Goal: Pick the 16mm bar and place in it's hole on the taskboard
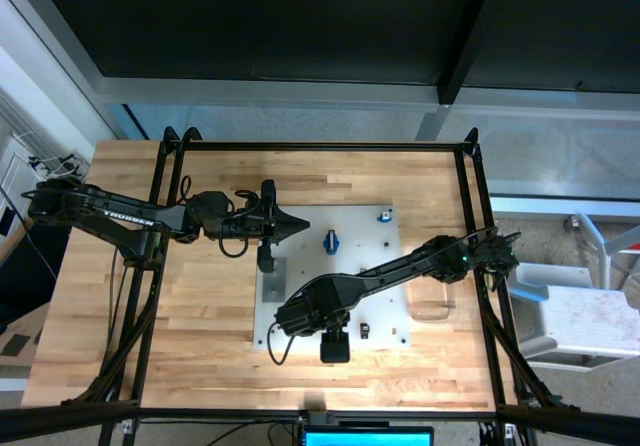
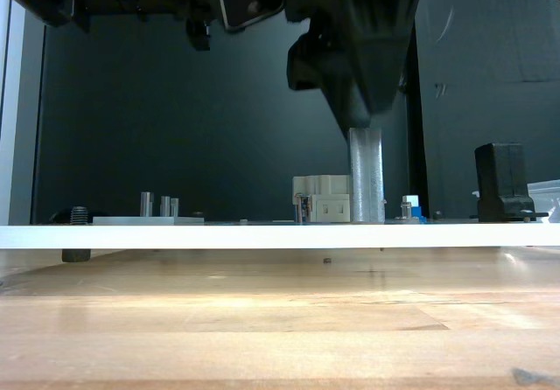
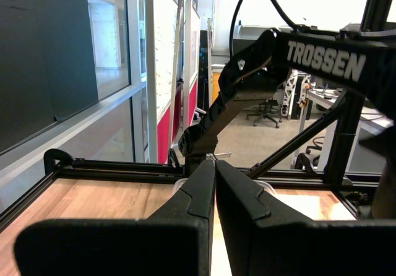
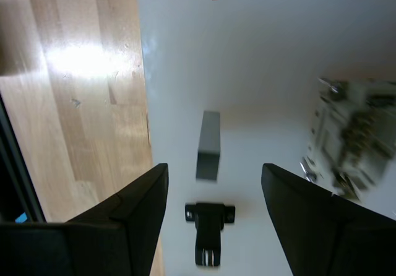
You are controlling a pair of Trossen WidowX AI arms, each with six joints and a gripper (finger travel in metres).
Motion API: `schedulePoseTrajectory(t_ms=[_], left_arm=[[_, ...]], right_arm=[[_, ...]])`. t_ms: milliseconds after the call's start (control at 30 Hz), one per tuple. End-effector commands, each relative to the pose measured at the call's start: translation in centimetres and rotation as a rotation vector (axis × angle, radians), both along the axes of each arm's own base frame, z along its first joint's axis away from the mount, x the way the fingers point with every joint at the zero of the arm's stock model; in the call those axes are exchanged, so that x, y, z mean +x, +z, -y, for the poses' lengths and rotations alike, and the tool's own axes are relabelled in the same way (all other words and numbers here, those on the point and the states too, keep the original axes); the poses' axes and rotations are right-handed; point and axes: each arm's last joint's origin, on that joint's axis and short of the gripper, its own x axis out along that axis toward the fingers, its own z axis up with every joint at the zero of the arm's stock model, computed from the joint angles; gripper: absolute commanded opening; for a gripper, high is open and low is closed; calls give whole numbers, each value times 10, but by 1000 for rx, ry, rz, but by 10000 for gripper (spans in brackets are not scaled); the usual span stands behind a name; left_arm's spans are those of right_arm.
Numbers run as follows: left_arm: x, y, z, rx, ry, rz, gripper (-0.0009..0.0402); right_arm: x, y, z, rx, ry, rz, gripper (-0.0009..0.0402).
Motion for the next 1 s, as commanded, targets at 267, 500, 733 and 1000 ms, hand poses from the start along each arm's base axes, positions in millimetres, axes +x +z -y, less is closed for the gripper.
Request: schedulePoseTrajectory(t_ms=[267,500,733,1000], left_arm=[[0,0,0,0,0,0,0],[0,0,0,0,0,0,0],[0,0,0,0,0,0,0],[0,0,0,0,0,0,0]], right_arm=[[-13,31,3,6,-30,41,241],[-14,32,1,4,-26,44,240],[-14,31,1,-5,-26,47,240],[-14,31,1,-8,-25,49,240]])
